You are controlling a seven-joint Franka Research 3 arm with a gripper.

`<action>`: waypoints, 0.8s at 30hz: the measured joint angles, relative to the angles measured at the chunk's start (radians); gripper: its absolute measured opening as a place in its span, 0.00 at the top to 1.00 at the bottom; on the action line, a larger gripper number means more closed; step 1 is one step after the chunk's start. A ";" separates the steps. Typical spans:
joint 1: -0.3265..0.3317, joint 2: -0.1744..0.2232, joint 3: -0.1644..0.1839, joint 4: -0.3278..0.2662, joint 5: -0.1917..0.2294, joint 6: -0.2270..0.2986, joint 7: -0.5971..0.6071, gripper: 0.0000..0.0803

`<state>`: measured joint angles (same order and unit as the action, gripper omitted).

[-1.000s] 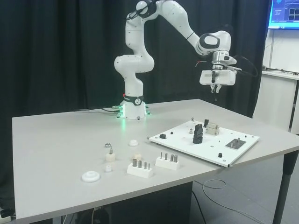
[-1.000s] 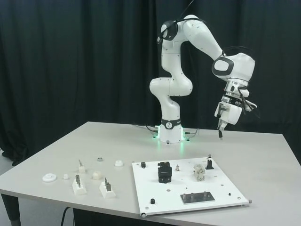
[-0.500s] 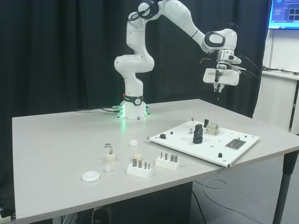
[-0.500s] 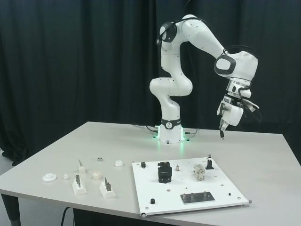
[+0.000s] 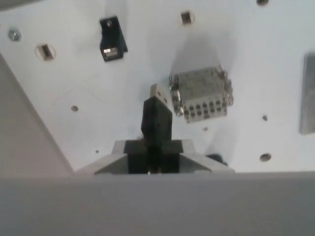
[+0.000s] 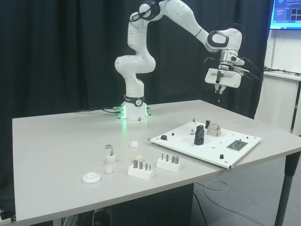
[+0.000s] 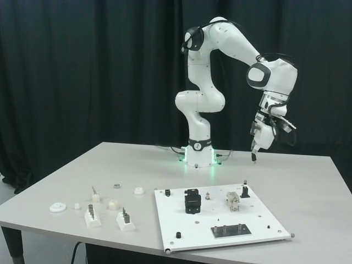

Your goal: Place USB.

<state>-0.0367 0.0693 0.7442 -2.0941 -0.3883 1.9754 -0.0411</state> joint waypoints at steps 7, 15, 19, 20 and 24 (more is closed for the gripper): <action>-0.048 0.002 -0.007 0.036 0.020 -0.040 0.003 0.93; -0.099 0.003 -0.033 0.075 0.019 -0.062 0.065 0.93; -0.122 0.003 -0.052 0.090 0.017 -0.062 0.132 0.93; -0.128 0.003 -0.057 0.093 0.016 -0.062 0.149 0.93; -0.147 0.003 -0.081 0.107 0.011 -0.062 0.180 0.93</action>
